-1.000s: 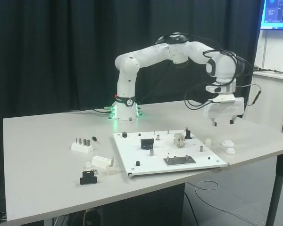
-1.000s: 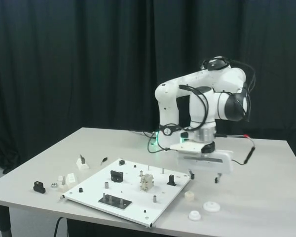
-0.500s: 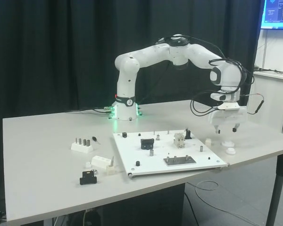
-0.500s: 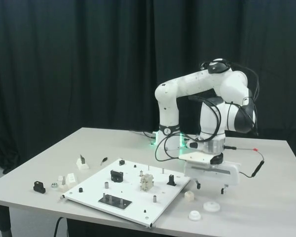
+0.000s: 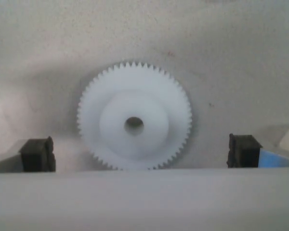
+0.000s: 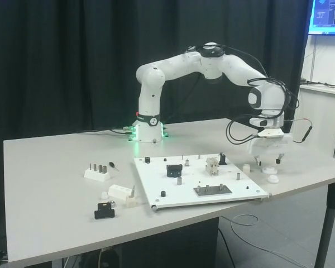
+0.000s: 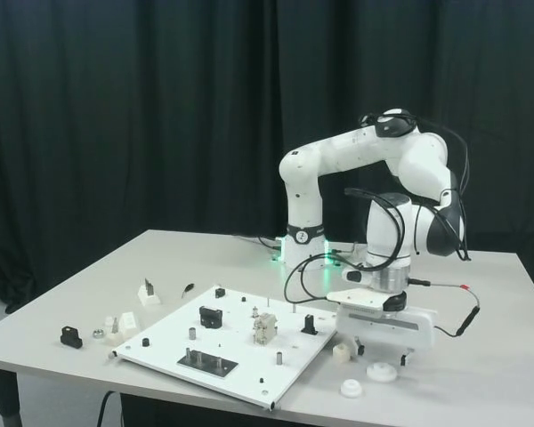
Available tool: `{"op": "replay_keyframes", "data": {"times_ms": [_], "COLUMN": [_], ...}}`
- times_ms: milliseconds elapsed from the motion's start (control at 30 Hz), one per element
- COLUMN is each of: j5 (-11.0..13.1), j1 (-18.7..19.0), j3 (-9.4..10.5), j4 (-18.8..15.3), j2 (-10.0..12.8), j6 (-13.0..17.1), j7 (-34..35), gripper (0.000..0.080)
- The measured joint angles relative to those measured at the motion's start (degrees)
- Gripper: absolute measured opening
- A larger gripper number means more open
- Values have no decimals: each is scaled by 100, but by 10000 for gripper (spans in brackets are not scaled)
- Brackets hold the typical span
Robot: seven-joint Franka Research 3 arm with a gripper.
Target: Pick large gear.
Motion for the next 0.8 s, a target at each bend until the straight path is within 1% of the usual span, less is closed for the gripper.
{"op": "replay_keyframes", "data": {"times_ms": [433, 800], "j5": [0, 0], "j1": [-7, -111], "j3": [155, 335], "j4": [35, 112], "j2": [2, 27], "j6": [271, 543], "j7": [76, 102], "gripper": [800, 800]}}
